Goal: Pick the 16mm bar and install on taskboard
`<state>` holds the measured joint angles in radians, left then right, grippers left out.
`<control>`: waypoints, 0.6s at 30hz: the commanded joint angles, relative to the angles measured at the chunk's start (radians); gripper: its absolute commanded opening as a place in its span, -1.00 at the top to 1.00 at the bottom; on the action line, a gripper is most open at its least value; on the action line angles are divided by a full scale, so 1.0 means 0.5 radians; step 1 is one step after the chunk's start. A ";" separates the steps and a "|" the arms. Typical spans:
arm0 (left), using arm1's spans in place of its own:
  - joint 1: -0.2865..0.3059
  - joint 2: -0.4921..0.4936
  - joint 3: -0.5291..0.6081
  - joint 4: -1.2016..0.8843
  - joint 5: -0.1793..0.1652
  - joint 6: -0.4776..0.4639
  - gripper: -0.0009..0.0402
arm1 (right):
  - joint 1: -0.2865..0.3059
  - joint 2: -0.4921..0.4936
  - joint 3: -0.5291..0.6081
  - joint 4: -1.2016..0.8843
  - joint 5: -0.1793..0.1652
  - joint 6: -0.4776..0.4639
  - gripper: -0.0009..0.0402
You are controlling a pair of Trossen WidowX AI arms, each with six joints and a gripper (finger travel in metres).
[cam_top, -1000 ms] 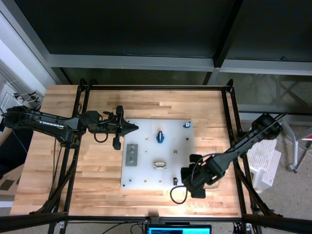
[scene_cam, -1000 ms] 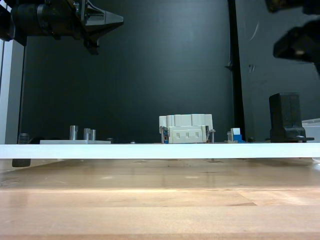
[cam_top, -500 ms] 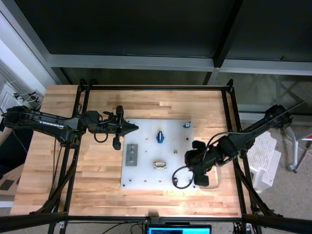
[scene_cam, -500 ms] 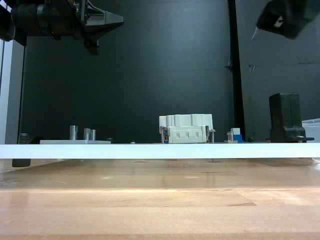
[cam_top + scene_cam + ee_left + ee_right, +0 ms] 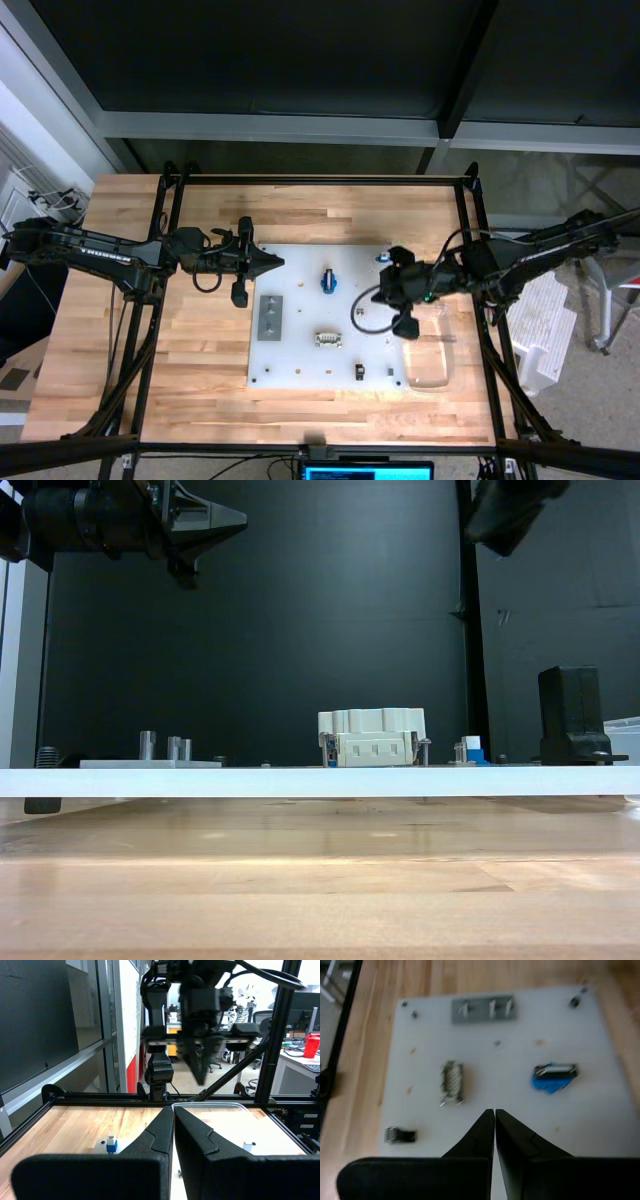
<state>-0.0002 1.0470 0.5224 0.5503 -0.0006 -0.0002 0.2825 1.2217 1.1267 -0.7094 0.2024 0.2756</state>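
While left gripper (image 5: pixel 278 262), black fingers pressed together, overhangs the flat white square taskboard's (image 5: pixel 295 355) upper-left corner, right gripper (image 5: pixel 383 290), likewise closed, overhangs its right edge.

We see a smooth wooden worktop (image 5: pixel 200 380) under the matt white plastic taskboard (image 5: pixel 300 352), whose grey block (image 5: pixel 270 315) is dull metal. The left pincer (image 5: pixel 173 1110) over its left edge and the right pincer (image 5: pixel 494 1112) over its right side look matt black plastic; the tray (image 5: pixel 426 386) is clear and glossy.

Fig.: board (image 5: pixel 300 350) on table (image 5: pixel 200 400) centre | left gripper (image 5: pixel 277 262) over board's 10 o'clock corner | right gripper (image 5: pixel 390 288) over its 3 o'clock edge | tray (image 5: pixel 428 362) beside board, 4 o'clock
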 commanded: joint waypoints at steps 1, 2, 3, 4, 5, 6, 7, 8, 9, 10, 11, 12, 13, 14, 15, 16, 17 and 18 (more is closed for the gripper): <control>0.000 0.001 0.001 0.000 0.000 0.000 0.96 | -0.103 -0.056 -0.034 0.108 -0.003 -0.157 0.97; 0.000 0.001 0.001 0.001 0.000 0.000 0.96 | -0.134 -0.072 -0.046 0.157 -0.005 -0.194 0.96; 0.000 0.001 0.001 0.000 0.000 0.000 0.96 | -0.166 -0.085 -0.060 0.211 -0.008 -0.230 0.95; 0.001 0.001 0.001 0.000 0.000 0.000 0.96 | -0.199 -0.102 -0.079 0.269 -0.025 -0.269 0.95; 0.000 0.001 0.001 0.000 0.000 0.000 0.96 | -0.230 -0.117 -0.104 0.336 -0.045 -0.302 0.96; 0.000 0.000 0.001 0.000 0.000 0.000 0.96 | -0.258 -0.134 -0.129 0.401 -0.065 -0.328 0.96; 0.001 0.001 0.001 0.000 0.000 0.000 0.96 | -0.288 -0.146 -0.155 0.462 -0.092 -0.351 0.96; 0.001 0.001 0.001 0.000 0.000 0.000 0.96 | -0.312 -0.159 -0.176 0.513 -0.114 -0.372 0.96; 0.000 0.001 0.001 0.000 0.000 0.000 0.96 | -0.335 -0.173 -0.197 0.564 -0.135 -0.391 0.96; 0.000 0.001 0.001 0.000 0.000 0.000 0.96 | -0.354 -0.184 -0.217 0.616 -0.144 -0.414 0.96; 0.001 0.001 0.001 0.000 0.000 0.000 0.96 | -0.369 -0.202 -0.243 0.671 -0.144 -0.426 0.96; 0.001 0.001 0.001 0.000 0.000 0.000 0.96 | -0.380 -0.218 -0.275 0.739 -0.145 -0.436 0.96; 0.000 0.001 0.001 0.000 0.000 0.000 0.96 | -0.391 -0.237 -0.309 0.807 -0.146 -0.451 0.96; 0.000 0.001 0.001 0.000 0.000 0.000 0.96 | -0.401 -0.255 -0.341 0.869 -0.147 -0.465 0.96; 0.000 0.001 0.001 0.000 0.000 0.000 0.96 | -0.410 -0.272 -0.375 0.933 -0.148 -0.469 0.96; 0.001 0.001 0.001 0.000 0.000 0.000 0.96 | -0.420 -0.291 -0.409 0.996 -0.156 -0.476 0.96; 0.001 0.001 0.001 0.000 0.000 0.000 0.96 | -0.432 -0.309 -0.444 1.061 -0.189 -0.480 0.96; 0.001 0.001 0.001 0.000 0.000 0.000 0.96 | -0.448 -0.324 -0.478 1.123 -0.227 -0.478 0.96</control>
<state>-0.0002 1.0470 0.5224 0.5503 -0.0010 -0.0002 0.0669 1.0691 0.9077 -0.1860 0.1104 0.0368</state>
